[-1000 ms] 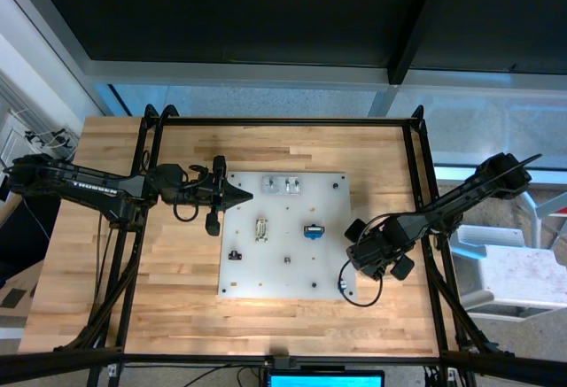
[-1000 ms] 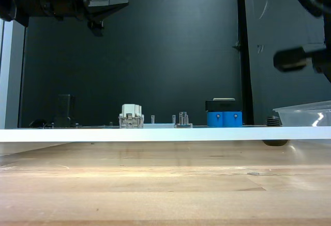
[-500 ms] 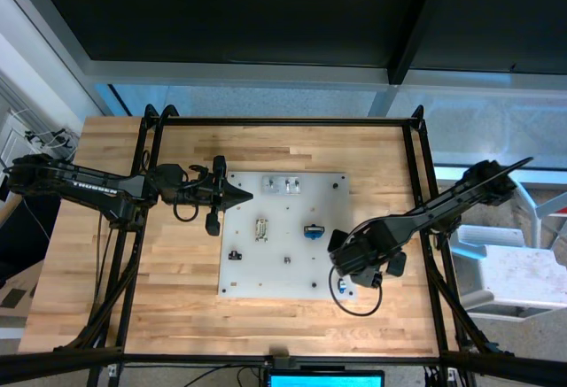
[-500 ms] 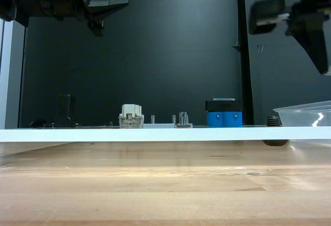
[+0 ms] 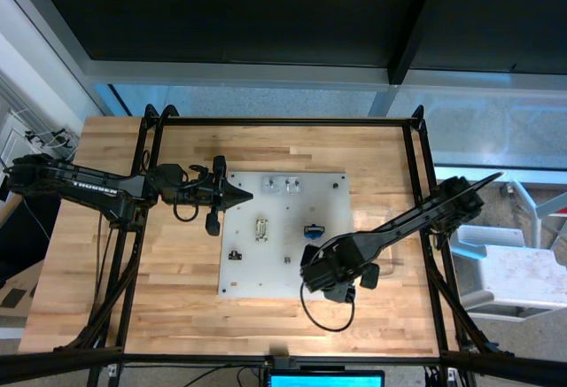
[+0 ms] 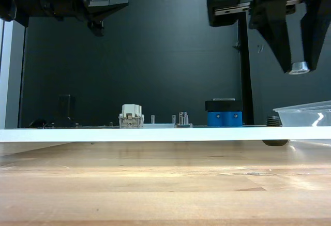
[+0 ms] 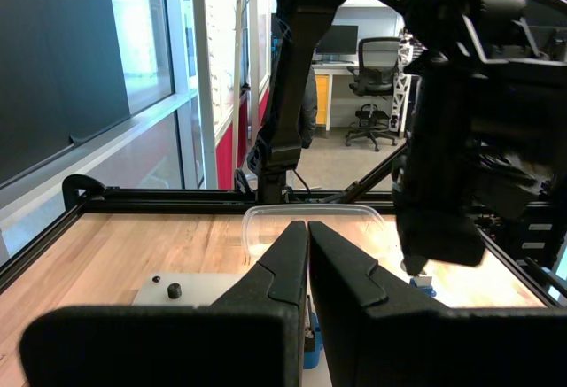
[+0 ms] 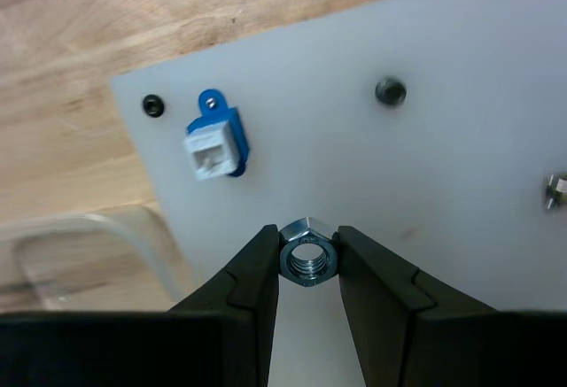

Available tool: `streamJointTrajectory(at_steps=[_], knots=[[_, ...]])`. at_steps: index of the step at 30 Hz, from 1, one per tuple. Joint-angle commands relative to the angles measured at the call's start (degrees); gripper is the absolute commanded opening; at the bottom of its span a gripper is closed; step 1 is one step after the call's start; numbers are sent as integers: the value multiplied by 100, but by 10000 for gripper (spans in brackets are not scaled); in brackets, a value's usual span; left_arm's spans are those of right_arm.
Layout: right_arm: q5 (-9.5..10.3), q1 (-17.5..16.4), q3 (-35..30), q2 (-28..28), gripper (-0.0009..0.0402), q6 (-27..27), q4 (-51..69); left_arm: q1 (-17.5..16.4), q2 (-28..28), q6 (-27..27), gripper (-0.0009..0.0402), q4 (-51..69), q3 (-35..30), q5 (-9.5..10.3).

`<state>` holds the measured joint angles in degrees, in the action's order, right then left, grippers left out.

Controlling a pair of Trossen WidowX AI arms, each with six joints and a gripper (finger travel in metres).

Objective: Pick the M12 fastener and fasten on the M12 threads

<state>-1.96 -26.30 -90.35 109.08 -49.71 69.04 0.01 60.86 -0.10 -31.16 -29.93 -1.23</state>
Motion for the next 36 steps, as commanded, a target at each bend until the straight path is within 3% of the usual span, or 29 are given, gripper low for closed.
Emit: streamJointTrajectory(at_steps=[1, 12, 36], knots=[[-2, -4, -330, 286, 18, -190, 17, -2, 0, 0, 0, -2, -2, -2], [-9, -9, -1045, 973, 30, -533, 98, 0, 0, 0, 0, -2, -2, -2], [-2, -70, -1104, 1329, 30, -634, -289, 0, 0, 0, 0, -2, -2, -2]])
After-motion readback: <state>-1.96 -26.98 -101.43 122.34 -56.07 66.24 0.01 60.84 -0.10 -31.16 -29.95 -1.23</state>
